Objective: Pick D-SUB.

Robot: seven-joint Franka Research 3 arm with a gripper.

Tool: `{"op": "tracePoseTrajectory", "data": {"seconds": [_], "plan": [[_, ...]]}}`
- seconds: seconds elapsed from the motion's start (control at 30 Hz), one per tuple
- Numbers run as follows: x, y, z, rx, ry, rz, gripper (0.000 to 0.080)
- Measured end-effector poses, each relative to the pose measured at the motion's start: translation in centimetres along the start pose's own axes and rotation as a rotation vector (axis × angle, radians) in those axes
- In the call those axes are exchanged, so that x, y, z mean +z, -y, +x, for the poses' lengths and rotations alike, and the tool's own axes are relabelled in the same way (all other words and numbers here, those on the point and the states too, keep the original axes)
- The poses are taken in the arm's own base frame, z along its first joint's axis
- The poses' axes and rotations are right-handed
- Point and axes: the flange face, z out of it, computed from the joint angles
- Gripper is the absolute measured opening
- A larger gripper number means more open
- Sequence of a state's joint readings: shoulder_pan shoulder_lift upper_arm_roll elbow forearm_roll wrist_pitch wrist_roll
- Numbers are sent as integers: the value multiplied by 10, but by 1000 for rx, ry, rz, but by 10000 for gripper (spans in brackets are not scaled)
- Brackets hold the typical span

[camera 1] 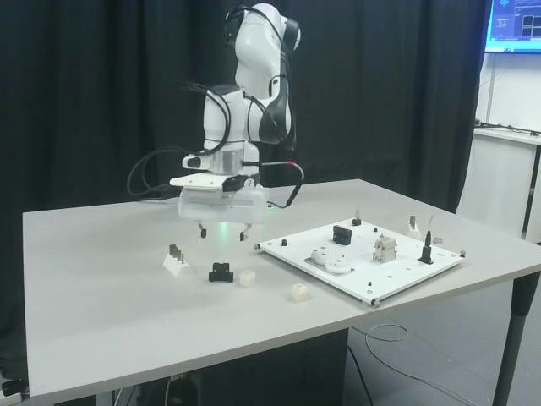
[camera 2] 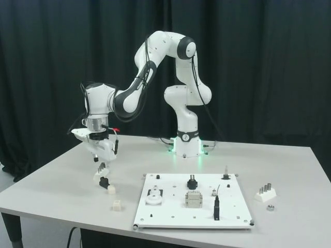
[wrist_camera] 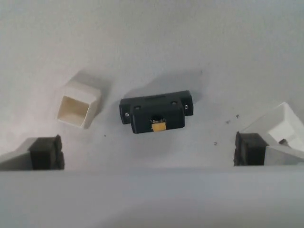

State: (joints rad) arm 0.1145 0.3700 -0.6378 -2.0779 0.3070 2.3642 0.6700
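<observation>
Your black moulded-plastic D-SUB connector [wrist_camera: 156, 112] lies flat on the matte grey desk [wrist_camera: 152, 38], directly under the hand [wrist_camera: 147, 152] and between its two fingertips in the wrist view. It has a blocky body with a wider flanged bar along one side, a small screw head near each end of that bar, and a little pale insert set in the middle of its narrower face. Nothing touches it.

The hand hangs above the desk with its fingers spread wide. Each finger ends in a dark, ribbed rubber-like pad [wrist_camera: 46, 152], and neither pad is near the connector's sides. In the first room view the hand [camera 1: 222, 232] sits clear of the desk, with the connector [camera 1: 221, 271] below it.

Just beside the connector lies a small white hollow square plastic cap [wrist_camera: 78, 104], tipped on its side so you look into its open end. On the connector's other side stands a white wedge-shaped plastic block [wrist_camera: 280, 126], partly hidden behind one fingertip; in the first room view this block [camera 1: 177, 261] carries short grey metal pins. A second white plastic cube [camera 1: 298, 292] rests nearer the desk's front edge, close to the flat white assembly board [camera 1: 397, 275] with its mounted parts.
</observation>
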Motion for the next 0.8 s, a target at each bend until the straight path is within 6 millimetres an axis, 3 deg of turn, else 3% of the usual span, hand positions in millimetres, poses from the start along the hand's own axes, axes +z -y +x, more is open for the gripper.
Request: {"op": "tracePoseTrajectory", "data": {"seconds": [0.8], "plan": [[49,-16,7,58,9,-54,800]]}}
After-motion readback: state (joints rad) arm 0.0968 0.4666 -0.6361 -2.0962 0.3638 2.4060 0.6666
